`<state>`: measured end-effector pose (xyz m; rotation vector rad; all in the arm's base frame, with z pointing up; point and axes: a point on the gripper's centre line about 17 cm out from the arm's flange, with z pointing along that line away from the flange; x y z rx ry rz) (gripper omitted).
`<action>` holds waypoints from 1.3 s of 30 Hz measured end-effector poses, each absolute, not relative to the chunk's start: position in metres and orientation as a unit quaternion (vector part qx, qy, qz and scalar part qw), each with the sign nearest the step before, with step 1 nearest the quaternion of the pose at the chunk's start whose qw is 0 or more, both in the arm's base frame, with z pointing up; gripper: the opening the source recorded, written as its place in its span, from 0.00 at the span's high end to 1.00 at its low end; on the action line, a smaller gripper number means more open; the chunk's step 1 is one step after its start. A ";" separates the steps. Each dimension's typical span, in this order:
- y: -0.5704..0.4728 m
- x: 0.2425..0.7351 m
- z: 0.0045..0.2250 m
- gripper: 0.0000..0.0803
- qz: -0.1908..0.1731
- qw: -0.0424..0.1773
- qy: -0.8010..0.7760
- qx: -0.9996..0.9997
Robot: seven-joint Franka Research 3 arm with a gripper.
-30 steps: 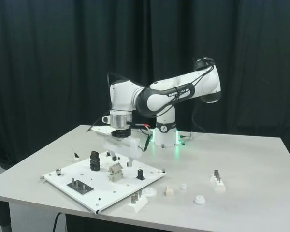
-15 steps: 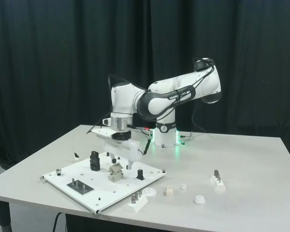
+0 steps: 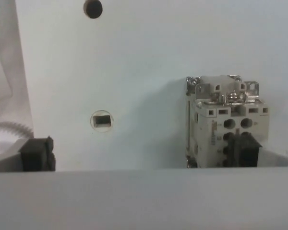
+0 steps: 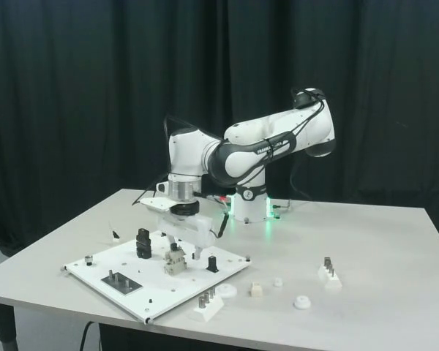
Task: Insert waterproof.
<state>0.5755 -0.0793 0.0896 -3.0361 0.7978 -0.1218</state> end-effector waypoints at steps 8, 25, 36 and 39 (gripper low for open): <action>-0.080 0.574 0.086 0.00 -0.036 0.000 0.255 -0.966; -0.078 0.574 0.085 0.00 -0.036 0.001 0.254 -0.966; -0.077 0.574 0.085 0.00 -0.037 0.002 0.254 -0.966; -0.077 0.574 0.084 0.00 -0.037 0.002 0.254 -0.966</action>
